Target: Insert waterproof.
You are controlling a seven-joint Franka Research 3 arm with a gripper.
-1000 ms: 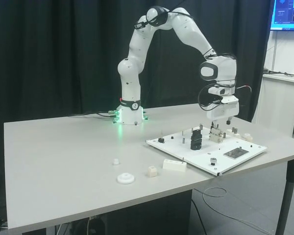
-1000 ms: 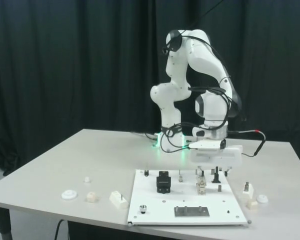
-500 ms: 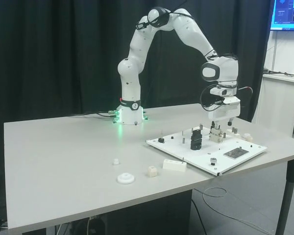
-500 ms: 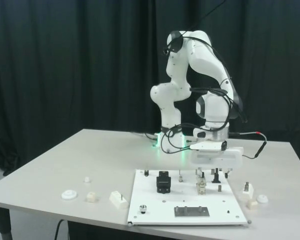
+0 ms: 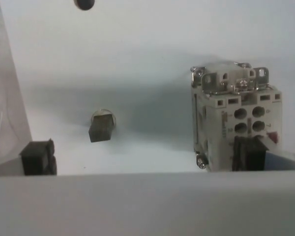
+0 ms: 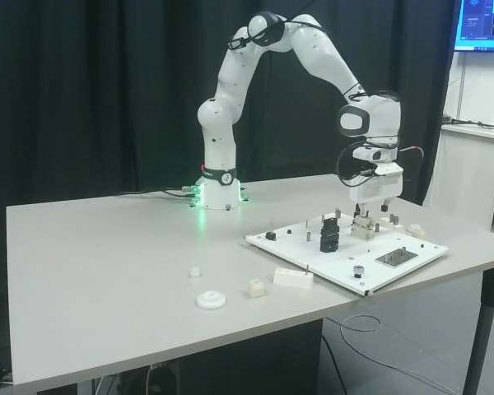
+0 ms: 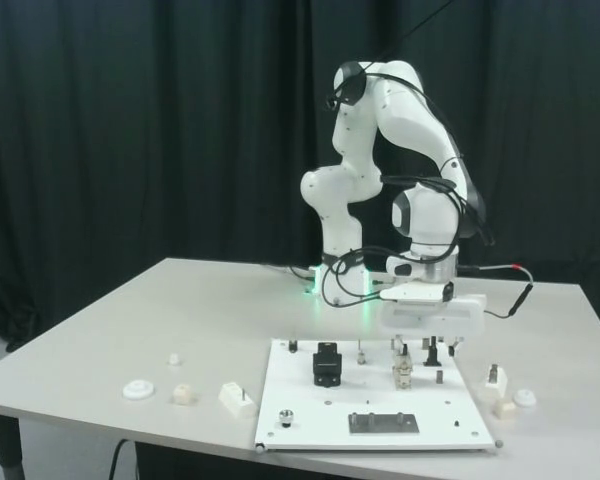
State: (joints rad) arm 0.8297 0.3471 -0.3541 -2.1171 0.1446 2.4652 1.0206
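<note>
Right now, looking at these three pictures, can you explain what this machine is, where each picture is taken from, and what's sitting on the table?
The machine is a white robot arm with seven joints, bolted to a grey table. Two pictures come from cameras in the room, seeing the arm from different sides. The third comes from a camera on the arm's wrist, looking straight down.

At the arm's end is a gripper with two fingers. It hangs over a white board that carries small fixtures. Directly below it stands a connector block with round sockets, shown close up in the wrist view. The board also carries a black block and a grey plate.

Loose white parts lie on the table beside the board. I can't tell whether the gripper holds anything.
</note>
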